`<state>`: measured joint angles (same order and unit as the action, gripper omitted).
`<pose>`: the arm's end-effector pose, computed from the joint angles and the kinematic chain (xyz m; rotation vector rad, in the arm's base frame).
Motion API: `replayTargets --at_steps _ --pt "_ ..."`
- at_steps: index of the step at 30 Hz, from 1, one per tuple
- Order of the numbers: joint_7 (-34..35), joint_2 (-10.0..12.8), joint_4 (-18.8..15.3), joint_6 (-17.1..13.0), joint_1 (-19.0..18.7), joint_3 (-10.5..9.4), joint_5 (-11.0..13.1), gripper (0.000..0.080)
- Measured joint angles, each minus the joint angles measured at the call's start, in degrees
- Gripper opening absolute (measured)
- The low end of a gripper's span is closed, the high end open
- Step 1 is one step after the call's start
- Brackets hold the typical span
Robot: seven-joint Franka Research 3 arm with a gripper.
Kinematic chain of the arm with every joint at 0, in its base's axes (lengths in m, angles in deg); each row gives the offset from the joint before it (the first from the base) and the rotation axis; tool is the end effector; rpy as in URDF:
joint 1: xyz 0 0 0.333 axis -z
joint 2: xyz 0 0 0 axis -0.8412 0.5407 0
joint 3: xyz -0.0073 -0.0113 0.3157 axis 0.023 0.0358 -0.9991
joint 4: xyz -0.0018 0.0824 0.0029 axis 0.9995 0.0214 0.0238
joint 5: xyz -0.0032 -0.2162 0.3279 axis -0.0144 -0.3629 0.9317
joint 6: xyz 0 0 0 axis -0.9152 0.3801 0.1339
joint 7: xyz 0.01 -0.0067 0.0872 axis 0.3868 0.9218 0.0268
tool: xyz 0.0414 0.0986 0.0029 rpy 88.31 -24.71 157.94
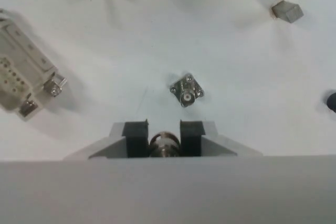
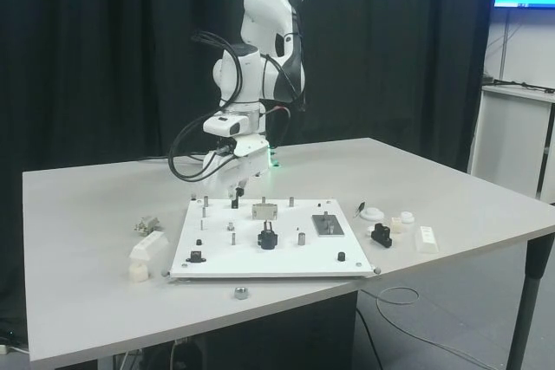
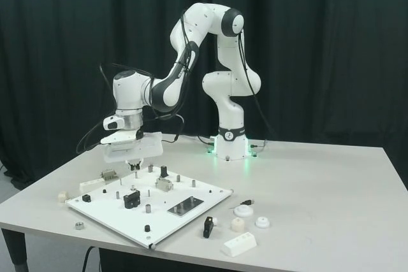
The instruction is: Place BNC.
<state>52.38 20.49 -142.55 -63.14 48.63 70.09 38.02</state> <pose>0.4997 -0.2533 0.2757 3.1022 -0.4060 -0.0803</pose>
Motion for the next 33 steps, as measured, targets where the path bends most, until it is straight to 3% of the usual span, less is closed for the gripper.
replayTargets --at_steps 33 --pt "0.3 0.2 0.0 -0.9 0.0 0.04 -0.3 0.0125"
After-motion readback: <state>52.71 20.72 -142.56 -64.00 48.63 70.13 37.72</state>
